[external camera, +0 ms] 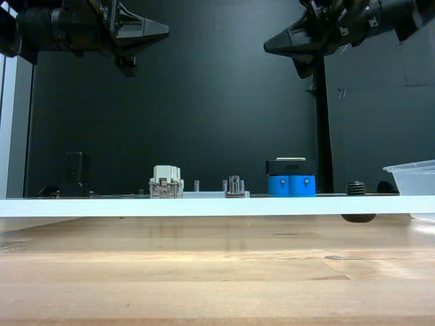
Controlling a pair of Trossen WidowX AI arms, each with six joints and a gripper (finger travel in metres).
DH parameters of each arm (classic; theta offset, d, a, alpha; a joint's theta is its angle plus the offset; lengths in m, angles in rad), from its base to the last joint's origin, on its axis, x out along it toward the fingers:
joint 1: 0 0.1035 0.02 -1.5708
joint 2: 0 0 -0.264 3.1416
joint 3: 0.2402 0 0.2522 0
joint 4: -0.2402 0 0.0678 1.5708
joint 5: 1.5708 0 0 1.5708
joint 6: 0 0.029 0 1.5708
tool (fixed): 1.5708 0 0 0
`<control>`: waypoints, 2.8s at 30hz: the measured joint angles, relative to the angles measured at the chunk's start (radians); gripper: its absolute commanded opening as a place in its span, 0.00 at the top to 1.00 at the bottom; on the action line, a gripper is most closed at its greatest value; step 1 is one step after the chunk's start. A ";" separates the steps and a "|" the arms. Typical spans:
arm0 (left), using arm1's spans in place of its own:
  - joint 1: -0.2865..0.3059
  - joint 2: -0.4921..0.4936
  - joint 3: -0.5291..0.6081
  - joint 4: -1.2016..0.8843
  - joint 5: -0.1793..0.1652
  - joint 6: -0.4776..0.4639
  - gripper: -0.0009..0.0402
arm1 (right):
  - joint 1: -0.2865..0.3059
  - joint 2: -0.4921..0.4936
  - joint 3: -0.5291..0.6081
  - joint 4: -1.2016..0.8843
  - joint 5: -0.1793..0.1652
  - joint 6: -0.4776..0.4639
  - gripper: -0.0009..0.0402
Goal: Pick the M12 fastener and fasten on the M12 threads
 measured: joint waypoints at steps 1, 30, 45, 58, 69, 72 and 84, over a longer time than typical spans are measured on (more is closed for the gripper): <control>0.000 0.000 0.000 0.000 0.000 0.000 0.98 | 0.007 0.000 0.022 -0.061 0.000 -0.013 0.98; 0.000 0.000 0.000 0.000 0.000 0.000 0.98 | 0.166 0.102 0.418 -1.169 -0.003 -0.145 0.98; 0.000 0.000 0.000 0.000 0.000 0.000 0.98 | 0.306 0.230 0.413 -1.312 -0.045 -0.264 0.98; 0.000 0.000 0.000 0.000 0.000 0.000 0.98 | 0.372 0.296 0.367 -1.312 -0.045 -0.380 0.93; 0.000 0.000 0.000 0.000 0.000 0.000 0.98 | 0.397 0.298 0.299 -1.251 -0.053 -0.399 0.73; 0.000 0.000 0.000 0.000 0.000 0.000 0.98 | 0.399 0.298 0.272 -1.227 -0.053 -0.399 0.68; 0.000 0.000 0.000 0.000 0.000 0.000 0.98 | 0.402 0.344 0.196 -1.131 -0.045 -0.399 0.58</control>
